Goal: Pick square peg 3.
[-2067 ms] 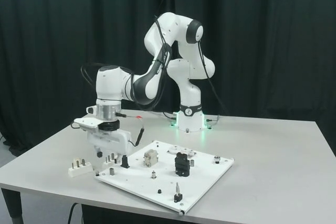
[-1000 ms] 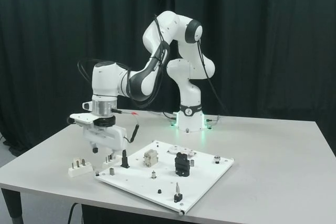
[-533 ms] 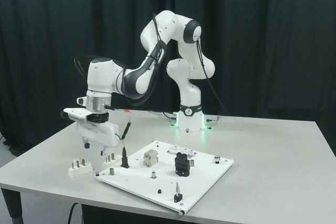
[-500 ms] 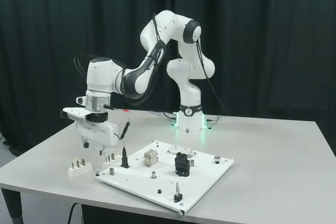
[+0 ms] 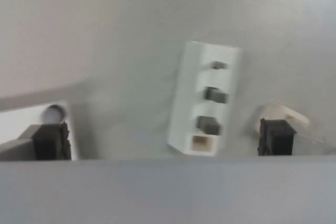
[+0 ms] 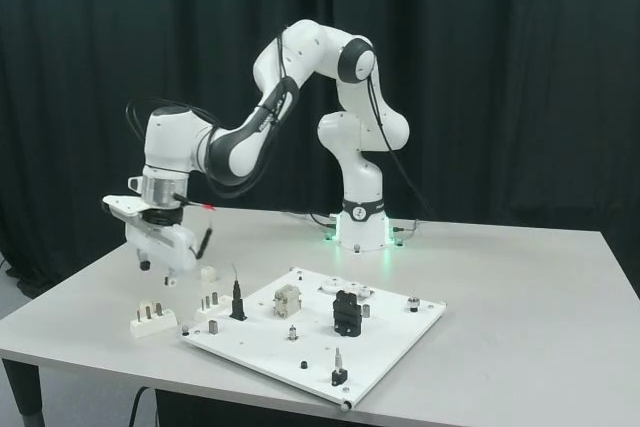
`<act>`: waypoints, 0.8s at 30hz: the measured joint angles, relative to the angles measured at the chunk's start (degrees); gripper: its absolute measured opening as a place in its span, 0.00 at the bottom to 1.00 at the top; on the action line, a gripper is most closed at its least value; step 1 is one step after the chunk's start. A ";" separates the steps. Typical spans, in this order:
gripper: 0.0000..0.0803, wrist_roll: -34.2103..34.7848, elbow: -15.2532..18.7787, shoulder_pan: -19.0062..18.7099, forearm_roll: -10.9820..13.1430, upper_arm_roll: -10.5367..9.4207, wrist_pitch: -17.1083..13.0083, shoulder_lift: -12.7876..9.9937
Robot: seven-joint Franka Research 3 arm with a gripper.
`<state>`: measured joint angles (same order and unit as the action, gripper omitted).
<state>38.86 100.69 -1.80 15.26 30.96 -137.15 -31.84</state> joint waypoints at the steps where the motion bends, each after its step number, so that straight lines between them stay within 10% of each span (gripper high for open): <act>1: 1.00 0.56 0.05 0.40 0.09 0.00 0.06 0.00; 24: 1.00 1.75 5.42 3.65 9.07 0.01 0.38 -0.15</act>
